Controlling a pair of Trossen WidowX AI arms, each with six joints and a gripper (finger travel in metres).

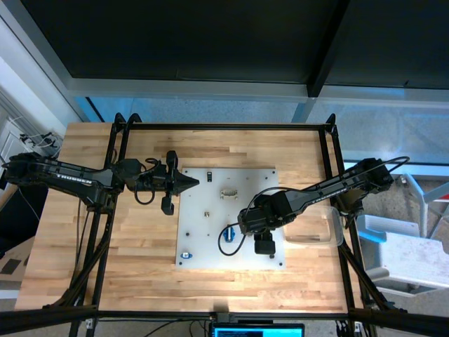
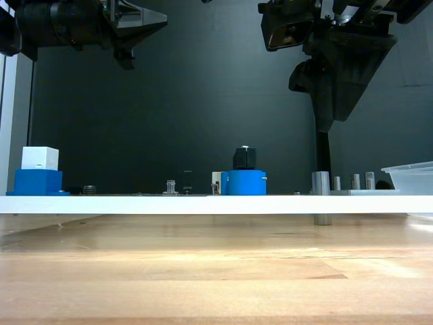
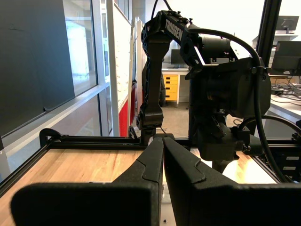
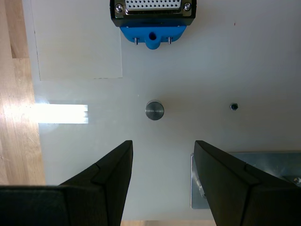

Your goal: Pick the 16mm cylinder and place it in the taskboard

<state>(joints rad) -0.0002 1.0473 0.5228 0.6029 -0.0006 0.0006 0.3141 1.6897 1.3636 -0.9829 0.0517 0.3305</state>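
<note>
A short metal cylinder (image 4: pixel 154 110) stands upright in a hole of the white taskboard (image 4: pixel 84 42), free of any grip. In the low view the cylinder (image 2: pixel 320 183) pokes through the taskboard (image 2: pixel 135 204) and shows beneath it. My right gripper (image 4: pixel 163 142) hangs open straight above the cylinder, one finger on each side and neither touching it; it shows over the taskboard (image 1: pixel 210 239) as the right gripper (image 1: pixel 263 244). My left gripper (image 3: pixel 163 139) is shut and empty, held high over the board's left edge as the left gripper (image 1: pixel 193 181).
A blue fitting with a pin connector (image 4: pixel 151 28) lies beyond the cylinder, and a grey metal block (image 4: pixel 244 179) sits beside it. Thin pegs (image 2: pixel 355 181) stand to its right. A clear plastic bin (image 1: pixel 313 233) lies off the board's right edge. A blue block with a white cube (image 2: pixel 38 172) stands at the left.
</note>
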